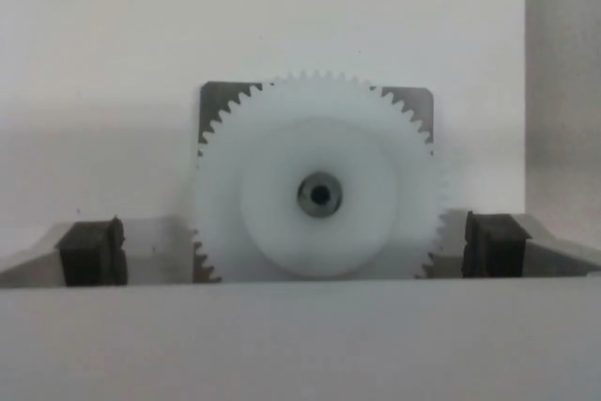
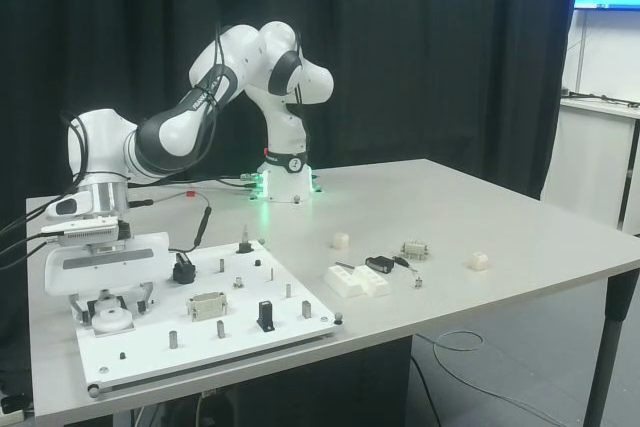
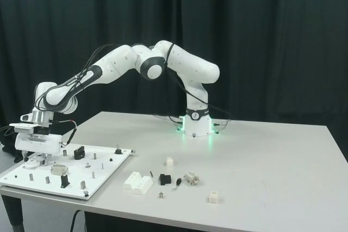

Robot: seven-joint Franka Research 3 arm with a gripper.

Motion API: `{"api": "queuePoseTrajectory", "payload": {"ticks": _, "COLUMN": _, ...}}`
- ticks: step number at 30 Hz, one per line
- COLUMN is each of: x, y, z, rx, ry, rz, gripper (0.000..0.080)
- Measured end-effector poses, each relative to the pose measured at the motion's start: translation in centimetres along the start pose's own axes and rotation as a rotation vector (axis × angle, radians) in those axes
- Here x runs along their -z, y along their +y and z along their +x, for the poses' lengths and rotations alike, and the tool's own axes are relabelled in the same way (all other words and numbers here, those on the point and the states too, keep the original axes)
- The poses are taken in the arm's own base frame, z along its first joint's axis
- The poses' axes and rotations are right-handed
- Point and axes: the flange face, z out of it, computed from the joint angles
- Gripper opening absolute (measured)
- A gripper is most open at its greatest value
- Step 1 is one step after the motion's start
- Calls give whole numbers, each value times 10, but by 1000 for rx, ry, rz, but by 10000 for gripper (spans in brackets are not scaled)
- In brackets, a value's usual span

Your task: Remove large gear.

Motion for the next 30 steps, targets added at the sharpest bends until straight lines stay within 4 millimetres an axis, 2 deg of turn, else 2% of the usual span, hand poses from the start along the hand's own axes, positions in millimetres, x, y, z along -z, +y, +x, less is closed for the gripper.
{"api": "queuePoseTrajectory", "payload": {"ticks": 27, "x": -4, "y": 3, "z": 0, "rx": -50, "ry": 21, "rz": -12, "gripper": 800}}
{"api": "queuePoseTrajectory", "payload": {"ticks": 28, "x": -4, "y": 3, "z": 0, "rx": -50, "ry": 21, "rz": -12, "gripper": 590}}
{"api": "queuePoseTrajectory", "payload": {"ticks": 30, "x": -4, "y": 3, "z": 0, "rx": -50, "ry": 21, "rz": -12, "gripper": 590}}
